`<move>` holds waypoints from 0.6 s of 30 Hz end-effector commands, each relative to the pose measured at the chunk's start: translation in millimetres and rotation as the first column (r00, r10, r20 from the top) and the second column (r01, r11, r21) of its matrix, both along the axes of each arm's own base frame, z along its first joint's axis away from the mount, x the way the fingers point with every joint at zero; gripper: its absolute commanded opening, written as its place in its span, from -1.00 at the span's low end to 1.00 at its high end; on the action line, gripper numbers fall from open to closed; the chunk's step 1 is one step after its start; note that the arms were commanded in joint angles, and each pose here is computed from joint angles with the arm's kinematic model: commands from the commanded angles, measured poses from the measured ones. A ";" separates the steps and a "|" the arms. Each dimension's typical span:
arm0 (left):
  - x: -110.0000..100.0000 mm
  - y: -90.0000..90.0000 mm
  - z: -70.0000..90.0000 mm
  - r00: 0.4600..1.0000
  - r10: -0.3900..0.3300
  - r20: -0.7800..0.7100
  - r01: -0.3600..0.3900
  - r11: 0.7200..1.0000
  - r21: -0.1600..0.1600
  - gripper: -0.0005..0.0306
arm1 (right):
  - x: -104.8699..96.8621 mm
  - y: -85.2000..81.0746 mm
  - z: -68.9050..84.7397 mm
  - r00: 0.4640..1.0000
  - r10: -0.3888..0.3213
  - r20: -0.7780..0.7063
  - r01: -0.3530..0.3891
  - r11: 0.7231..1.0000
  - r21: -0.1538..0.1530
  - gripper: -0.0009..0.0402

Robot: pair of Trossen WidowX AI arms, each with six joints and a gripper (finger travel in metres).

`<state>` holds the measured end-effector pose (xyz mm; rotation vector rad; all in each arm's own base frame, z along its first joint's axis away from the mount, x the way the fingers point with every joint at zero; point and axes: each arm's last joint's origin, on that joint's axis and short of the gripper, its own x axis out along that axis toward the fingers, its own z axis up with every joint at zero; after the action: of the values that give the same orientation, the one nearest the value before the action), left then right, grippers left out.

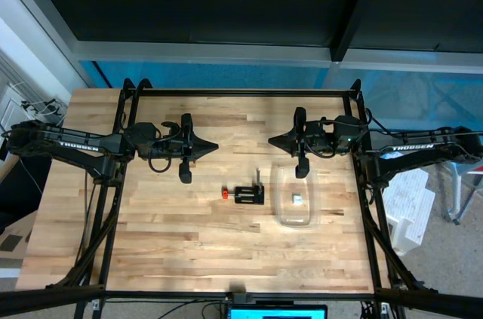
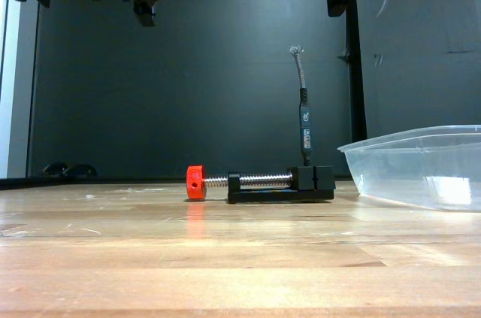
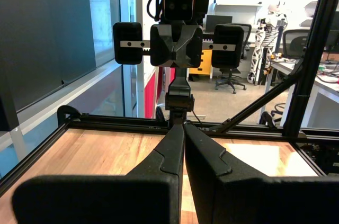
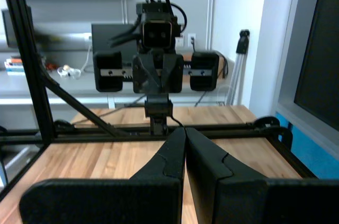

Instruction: Pick the usb-c connector and install on the hub

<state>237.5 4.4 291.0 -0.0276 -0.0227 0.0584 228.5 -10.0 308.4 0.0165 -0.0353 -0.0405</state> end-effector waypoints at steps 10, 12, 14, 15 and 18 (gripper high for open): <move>0.0 0.0 0.2 1.000 0.000 0.001 0.000 1.000 0.000 -0.96 | -0.3 0.9 -7.8 0.999 0.026 -0.024 -0.026 1.000 0.009 -0.96; 0.0 0.0 0.2 1.000 0.000 0.001 0.000 1.000 0.000 -0.96 | -0.3 0.8 -8.4 0.999 0.025 -0.030 -0.025 1.000 0.010 -0.96; 0.0 0.0 0.2 1.000 0.000 0.001 0.000 1.000 0.000 -0.96 | -0.3 0.8 -8.2 0.999 0.026 -0.029 -0.025 0.999 0.022 -0.96; 0.0 0.1 0.2 1.000 0.000 0.001 0.000 1.000 0.000 -0.96 | -0.3 0.9 -8.2 0.999 0.026 -0.028 -0.026 0.999 0.024 -0.96; 0.0 0.1 0.2 1.000 0.000 0.001 0.000 1.000 0.000 -0.96 | -0.3 0.9 -8.2 0.999 0.026 -0.028 -0.025 0.999 0.024 -0.96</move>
<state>237.5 4.4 291.1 -0.0273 -0.0231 0.0581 227.9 -9.2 300.3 0.0404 -0.0074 -0.0163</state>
